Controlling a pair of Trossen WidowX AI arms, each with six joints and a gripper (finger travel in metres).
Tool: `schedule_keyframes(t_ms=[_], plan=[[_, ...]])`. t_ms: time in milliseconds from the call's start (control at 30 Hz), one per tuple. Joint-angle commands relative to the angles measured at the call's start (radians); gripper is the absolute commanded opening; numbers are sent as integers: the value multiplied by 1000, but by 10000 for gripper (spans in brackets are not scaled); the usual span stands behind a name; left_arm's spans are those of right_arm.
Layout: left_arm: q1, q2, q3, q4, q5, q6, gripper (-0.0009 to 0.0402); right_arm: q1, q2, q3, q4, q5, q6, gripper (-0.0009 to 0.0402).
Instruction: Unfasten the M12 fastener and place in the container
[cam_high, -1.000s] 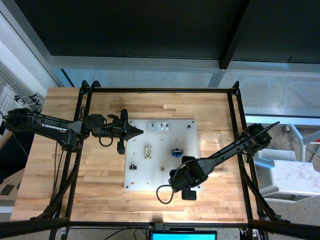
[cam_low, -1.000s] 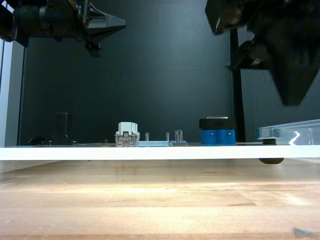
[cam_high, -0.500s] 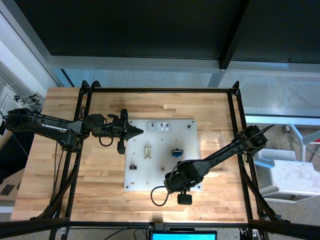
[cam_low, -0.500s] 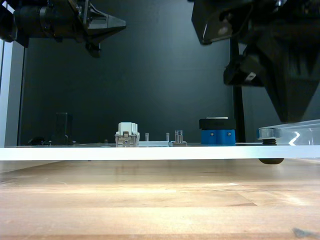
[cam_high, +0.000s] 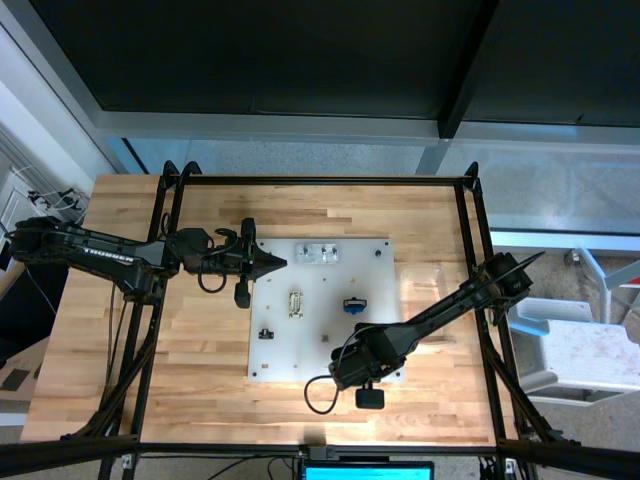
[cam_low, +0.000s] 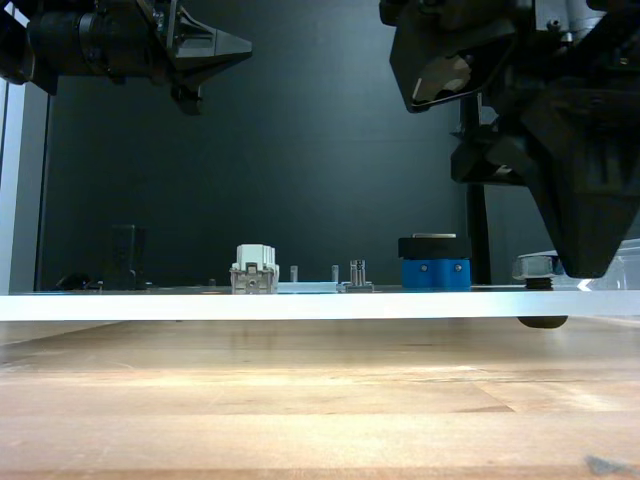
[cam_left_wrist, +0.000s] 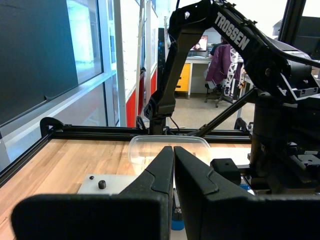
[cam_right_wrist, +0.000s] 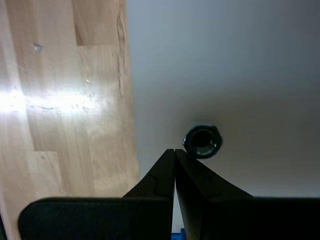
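Across the wooden table (cam_high: 200, 390), broad bare planks run to the left of the white board (cam_high: 285, 350) and along its near side, all fenced by a black frame (cam_high: 320, 181). Off the board's right edge, on the wood, lies the clear container (cam_high: 428, 285). White TROSSEN lettering marks the right arm (cam_left_wrist: 232, 31), and the same word shows on the left arm (cam_high: 105, 257). The left gripper (cam_high: 281, 263) hangs high over the board's far left edge, fingers pressed together on nothing. The right gripper (cam_right_wrist: 174, 150) points down at the board's near right edge, fingers likewise pressed together and empty. Its tip is just beside the M12 fastener (cam_right_wrist: 201, 141), which sits on its stud (cam_low: 541, 283).
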Motion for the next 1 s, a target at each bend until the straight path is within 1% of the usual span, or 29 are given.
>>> schedule_keyframes(t_ms=[33,67,267,300,333,367,433,467,500,600,700,767,800,833,900,933,1000], plan=[[0,0,0,0,0,0,0,-2,1,-1,0,12,6,0],[0,0,0,0,0,0,0,-2,1,-1,0,19,8,0],[0,0,0,0,0,0,0,-3,0,-1,0,24,5,0],[0,0,0,0,0,0,0,-3,0,-1,-5,28,2,0],[0,0,0,0,0,0,0,-3,-3,-1,-19,44,-4,0],[0,0,0,0,0,0,0,-3,-8,-1,-46,95,0,0],[0,0,0,0,0,0,0,-3,-25,0,-115,226,29,0],[0,0,0,0,0,0,0,-3,-34,0,-142,267,45,0],[0,0,0,0,0,0,0,-3,-40,0,-158,289,61,0],[0,0,0,0,0,0,0,-3,-59,0,-164,287,66,0],[0,0,0,0,0,0,0,-2,-68,0,-166,277,100,0],[0,0,0,0,0,0,0,-2,-69,3,-166,243,149,0],[0,0,0,0,0,0,0,-2,-69,8,-165,214,181,0],[0,0,0,0,0,0,0,-2,-69,13,-164,192,220,0],[0,0,0,0,0,0,0,-2,-69,23,-164,153,328,0],[0,0,0,0,0,0,0,-2,-69,30,-164,143,366,0],[0,0,0,0,0,0,0,-2,-69,49,-164,126,412,0]])
